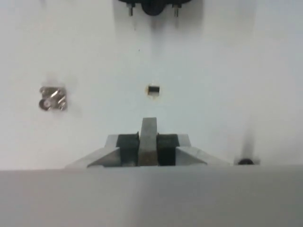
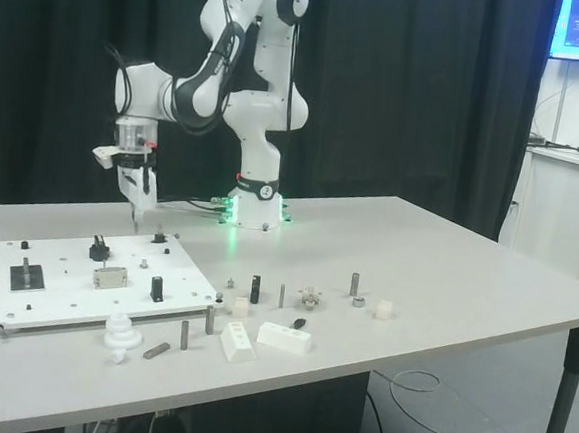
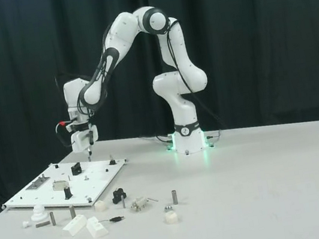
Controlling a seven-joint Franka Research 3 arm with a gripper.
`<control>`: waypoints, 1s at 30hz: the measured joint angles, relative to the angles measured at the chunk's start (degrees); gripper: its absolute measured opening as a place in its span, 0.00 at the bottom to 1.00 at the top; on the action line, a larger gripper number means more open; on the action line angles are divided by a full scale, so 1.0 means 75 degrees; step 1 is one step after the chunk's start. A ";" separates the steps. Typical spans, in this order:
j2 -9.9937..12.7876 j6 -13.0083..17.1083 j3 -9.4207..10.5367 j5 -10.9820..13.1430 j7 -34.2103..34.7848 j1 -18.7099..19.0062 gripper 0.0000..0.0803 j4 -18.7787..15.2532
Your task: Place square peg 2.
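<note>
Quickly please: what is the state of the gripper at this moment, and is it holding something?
Gripper: shut on the square peg, holding it upright above the white board, over a small square hole.
</note>
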 joint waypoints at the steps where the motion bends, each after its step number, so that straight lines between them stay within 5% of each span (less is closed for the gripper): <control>1: -0.0087 -0.0072 -0.0021 -0.0133 0.0075 0.0000 0.10 0.0017; 15: -0.0898 -0.0621 -0.0071 -0.1743 0.1420 -0.0013 0.09 0.0149; 30: -0.1112 -0.0787 -0.0050 -0.2258 0.1916 -0.0013 0.09 0.0246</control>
